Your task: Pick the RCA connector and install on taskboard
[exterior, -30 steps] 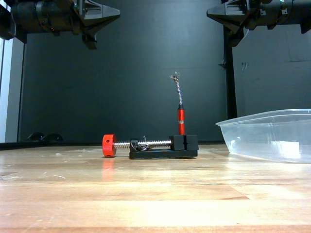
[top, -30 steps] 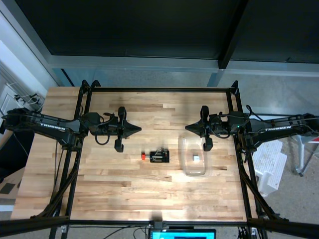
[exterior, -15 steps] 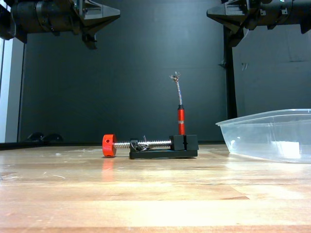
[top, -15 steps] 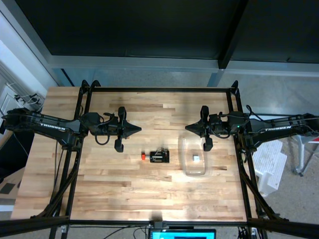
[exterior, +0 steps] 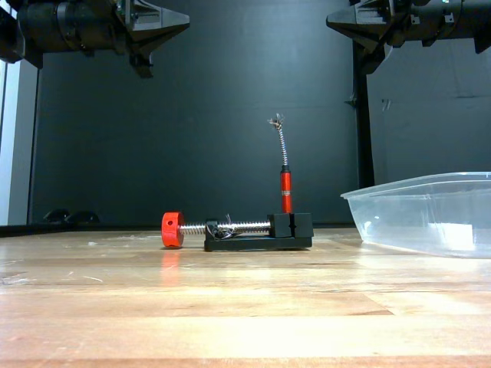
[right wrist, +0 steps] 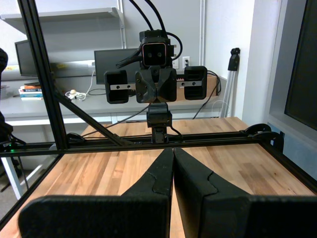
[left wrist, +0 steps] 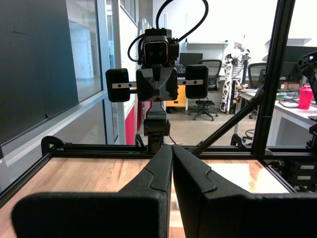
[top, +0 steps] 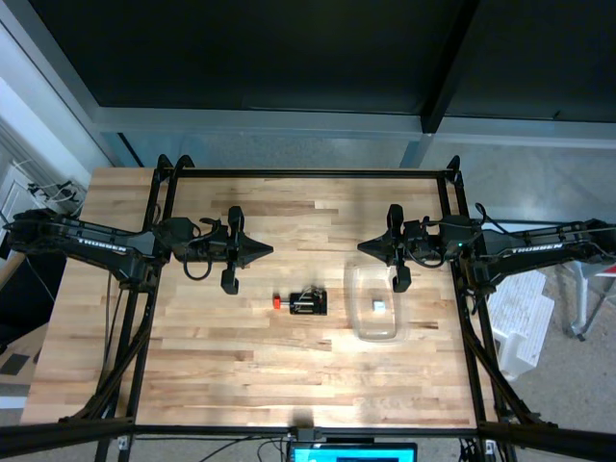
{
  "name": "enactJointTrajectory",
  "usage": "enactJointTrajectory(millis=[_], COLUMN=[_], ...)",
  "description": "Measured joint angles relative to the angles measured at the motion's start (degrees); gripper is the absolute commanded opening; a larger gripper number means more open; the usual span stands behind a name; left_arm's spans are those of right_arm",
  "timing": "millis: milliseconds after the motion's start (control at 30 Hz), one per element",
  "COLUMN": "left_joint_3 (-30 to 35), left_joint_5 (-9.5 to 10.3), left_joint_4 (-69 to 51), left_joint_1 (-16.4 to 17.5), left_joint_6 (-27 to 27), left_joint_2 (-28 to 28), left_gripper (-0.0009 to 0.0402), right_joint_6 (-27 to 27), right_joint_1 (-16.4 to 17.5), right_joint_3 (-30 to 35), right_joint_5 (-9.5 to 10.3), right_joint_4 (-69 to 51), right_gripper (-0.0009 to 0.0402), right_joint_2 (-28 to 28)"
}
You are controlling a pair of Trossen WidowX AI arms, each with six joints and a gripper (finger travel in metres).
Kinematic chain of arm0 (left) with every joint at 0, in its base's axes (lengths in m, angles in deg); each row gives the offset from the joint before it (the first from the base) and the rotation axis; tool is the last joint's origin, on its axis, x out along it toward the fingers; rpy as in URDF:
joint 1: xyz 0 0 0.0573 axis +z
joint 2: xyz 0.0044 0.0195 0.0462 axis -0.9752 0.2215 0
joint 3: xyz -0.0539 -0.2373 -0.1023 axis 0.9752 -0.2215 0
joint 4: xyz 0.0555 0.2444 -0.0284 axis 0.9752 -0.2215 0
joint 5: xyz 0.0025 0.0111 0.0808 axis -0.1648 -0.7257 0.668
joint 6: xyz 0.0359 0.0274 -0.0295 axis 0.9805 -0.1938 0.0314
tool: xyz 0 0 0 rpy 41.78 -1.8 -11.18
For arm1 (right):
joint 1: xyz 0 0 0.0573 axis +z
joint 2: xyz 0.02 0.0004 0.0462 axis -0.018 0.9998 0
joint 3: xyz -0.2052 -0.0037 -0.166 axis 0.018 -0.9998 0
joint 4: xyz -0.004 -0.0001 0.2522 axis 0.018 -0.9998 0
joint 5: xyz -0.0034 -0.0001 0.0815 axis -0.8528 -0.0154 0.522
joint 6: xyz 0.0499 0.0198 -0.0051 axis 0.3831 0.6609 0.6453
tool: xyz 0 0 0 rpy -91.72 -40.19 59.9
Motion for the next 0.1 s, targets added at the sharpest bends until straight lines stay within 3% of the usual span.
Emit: enactJointTrajectory(millis=[100], left_joint_3=[0.0], left_joint_5=[0.0], left_joint_4=[0.0], left_joint_1=[0.0], left_joint_6=[0.0], left_joint_2=[0.0], left_gripper=[0.0], right_joint_6=[0.0], right_joint_1=[0.0], right_joint_3=[0.0], right_joint_5=[0.0], right_joint_4=[0.0], right_gripper=[0.0], right_joint_2=[0.0])
